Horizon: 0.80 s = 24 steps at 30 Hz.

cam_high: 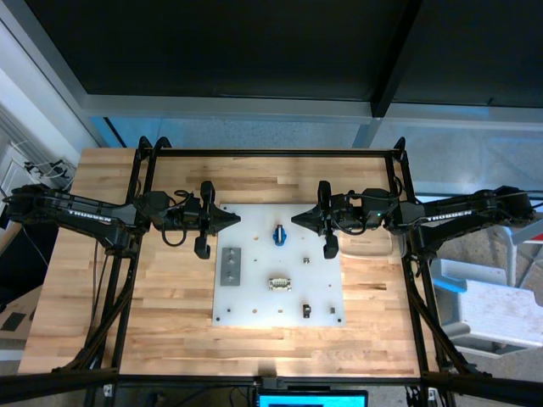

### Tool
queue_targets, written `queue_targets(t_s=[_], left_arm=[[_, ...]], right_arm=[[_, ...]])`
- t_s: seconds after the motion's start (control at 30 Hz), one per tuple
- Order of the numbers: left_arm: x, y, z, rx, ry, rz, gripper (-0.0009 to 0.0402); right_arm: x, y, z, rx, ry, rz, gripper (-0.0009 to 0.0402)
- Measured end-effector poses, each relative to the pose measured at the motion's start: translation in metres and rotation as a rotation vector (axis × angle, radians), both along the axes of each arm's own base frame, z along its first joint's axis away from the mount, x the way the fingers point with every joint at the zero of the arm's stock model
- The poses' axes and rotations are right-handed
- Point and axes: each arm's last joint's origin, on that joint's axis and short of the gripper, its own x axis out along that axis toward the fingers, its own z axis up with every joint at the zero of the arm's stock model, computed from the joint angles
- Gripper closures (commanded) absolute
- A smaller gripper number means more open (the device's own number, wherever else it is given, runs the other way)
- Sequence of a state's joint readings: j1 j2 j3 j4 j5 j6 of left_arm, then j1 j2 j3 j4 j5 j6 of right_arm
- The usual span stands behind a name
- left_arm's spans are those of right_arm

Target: Pick the 16mm bar from the taskboard and place it in the container

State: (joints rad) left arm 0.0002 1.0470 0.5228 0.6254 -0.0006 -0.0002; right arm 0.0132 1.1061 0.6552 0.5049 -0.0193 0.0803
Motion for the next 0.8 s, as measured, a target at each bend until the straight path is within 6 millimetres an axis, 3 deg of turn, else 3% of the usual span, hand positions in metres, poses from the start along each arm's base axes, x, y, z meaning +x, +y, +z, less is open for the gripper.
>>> queue_targets(t_s=[0.6, 0.8], left_arm=[[0.0, -0.0001, -0.0001, 0.0, 0.0, 0.0, 0.0393], [0.0, -0.0001, 0.0, 0.0, 0.0, 0.0, 0.0393]], right_arm=[[0.0001, 0.0004, 0.0, 0.0, 0.004, 0.009, 0.0393], [0.0034, 0.0027, 0.0087, -0.002, 0.133, 0.018, 0.0393]])
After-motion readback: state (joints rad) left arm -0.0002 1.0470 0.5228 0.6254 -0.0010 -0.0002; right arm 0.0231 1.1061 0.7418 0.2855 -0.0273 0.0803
